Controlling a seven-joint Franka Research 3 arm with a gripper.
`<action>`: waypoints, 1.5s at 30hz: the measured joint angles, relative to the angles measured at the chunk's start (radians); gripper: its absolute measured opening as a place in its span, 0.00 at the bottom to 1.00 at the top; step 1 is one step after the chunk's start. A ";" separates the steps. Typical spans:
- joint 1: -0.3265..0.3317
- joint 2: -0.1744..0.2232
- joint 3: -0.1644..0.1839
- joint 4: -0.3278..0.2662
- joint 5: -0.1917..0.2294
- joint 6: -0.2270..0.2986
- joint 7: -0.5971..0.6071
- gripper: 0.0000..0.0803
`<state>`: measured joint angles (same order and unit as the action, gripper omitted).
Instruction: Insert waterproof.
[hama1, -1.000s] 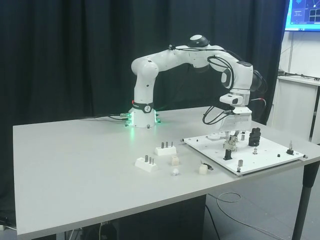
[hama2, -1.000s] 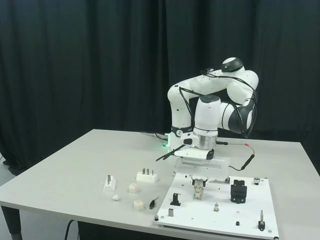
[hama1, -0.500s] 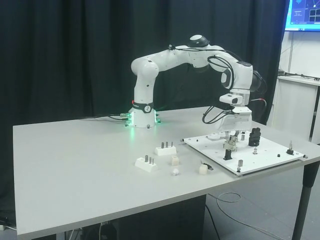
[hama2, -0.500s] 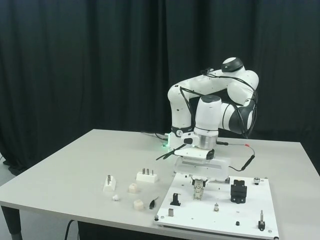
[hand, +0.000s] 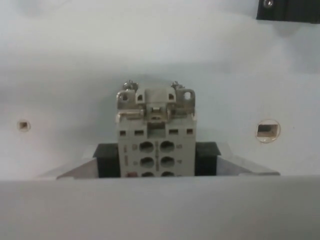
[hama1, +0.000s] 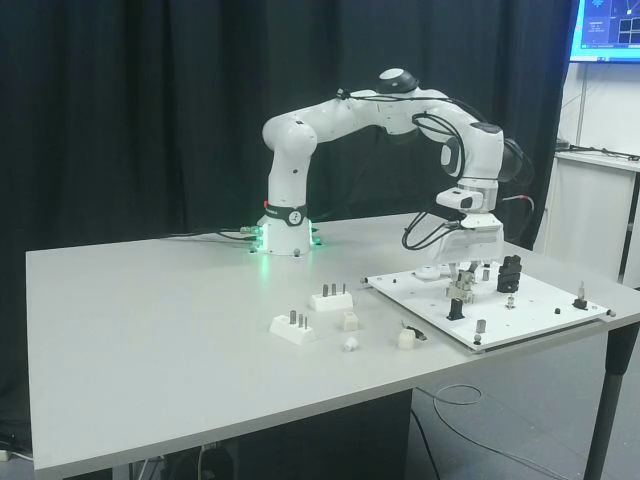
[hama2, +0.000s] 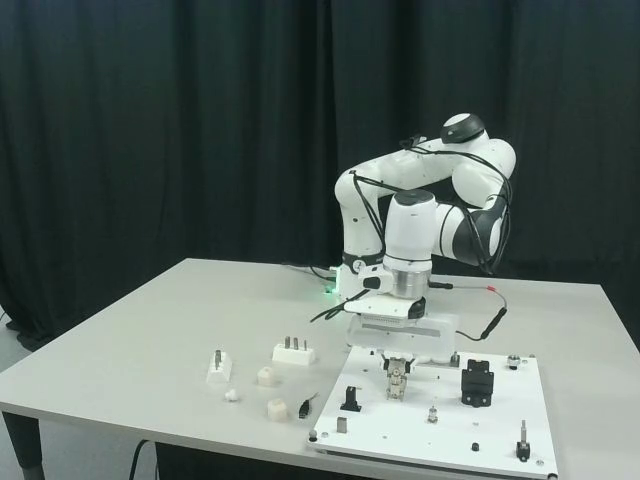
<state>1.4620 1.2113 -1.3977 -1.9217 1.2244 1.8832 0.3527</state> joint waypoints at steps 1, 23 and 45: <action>-0.001 0.000 0.000 0.001 0.001 -0.002 -0.002 0.39; -0.032 -0.002 -0.002 0.019 0.024 -0.039 -0.091 0.39; -0.075 -0.002 -0.005 0.053 0.035 -0.111 -0.089 0.39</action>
<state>1.3870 1.2089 -1.4026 -1.8683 1.2595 1.7725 0.2632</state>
